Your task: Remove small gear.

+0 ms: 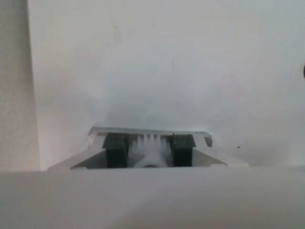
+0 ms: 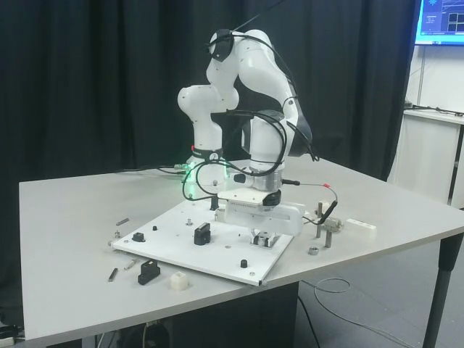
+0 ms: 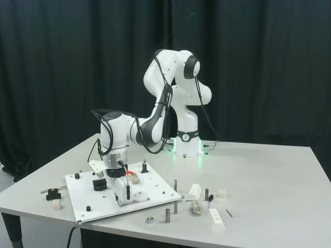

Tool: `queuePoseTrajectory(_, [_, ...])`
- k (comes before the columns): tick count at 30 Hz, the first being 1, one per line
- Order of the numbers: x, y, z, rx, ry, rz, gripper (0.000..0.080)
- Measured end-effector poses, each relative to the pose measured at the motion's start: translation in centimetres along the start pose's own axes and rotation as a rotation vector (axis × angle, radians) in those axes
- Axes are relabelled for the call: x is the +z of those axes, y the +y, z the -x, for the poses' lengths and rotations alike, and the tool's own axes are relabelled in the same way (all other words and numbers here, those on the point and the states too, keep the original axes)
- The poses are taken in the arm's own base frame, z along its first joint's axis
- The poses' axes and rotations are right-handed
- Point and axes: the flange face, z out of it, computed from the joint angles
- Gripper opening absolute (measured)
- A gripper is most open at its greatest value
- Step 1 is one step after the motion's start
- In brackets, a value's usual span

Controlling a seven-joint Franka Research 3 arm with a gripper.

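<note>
Two black pads [image 1: 116, 150] of the white arm's jaws [image 1: 150, 151] press against a small white toothed plastic gear [image 1: 150, 148] in the wrist view, one on each side, so the jaws are closed narrowly around it and the gear fills the gap between them. Below the gear lies the flat white assembly board [image 2: 174, 254], which rests on the grey counter [image 2: 65, 217]; whether the gear touches the board or hangs just above it cannot be told. In the first room view the jaws [image 2: 262, 233] point straight down over the board's end nearest the standing posts, and in the second room view they [image 3: 125, 192] sit just beside a larger white round gear [image 3: 138, 195] lying on the same board. A black block fixture [image 2: 201, 233] stands on the board near its middle, apart from the jaws. Off the board, a black clamp-shaped piece [image 2: 148, 272] and a small white cube [image 2: 178, 281] lie on the counter near the board's front edge, and several upright grey metal posts [image 3: 175, 201] stand on the counter past the board's end. A green light glows at the arm's base [image 3: 186, 147].
</note>
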Motion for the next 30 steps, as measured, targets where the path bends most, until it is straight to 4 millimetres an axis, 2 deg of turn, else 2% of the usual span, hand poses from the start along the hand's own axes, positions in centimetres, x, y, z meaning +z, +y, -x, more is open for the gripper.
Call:
queuePoseTrajectory(19, [-0.1, -0.06, -0.08, 0.007, -0.001, 0.003, 0.02])
queuePoseTrajectory(30, [-0.98, -0.35, -0.25, 0.011, -0.01, 0.024, 0.0199])
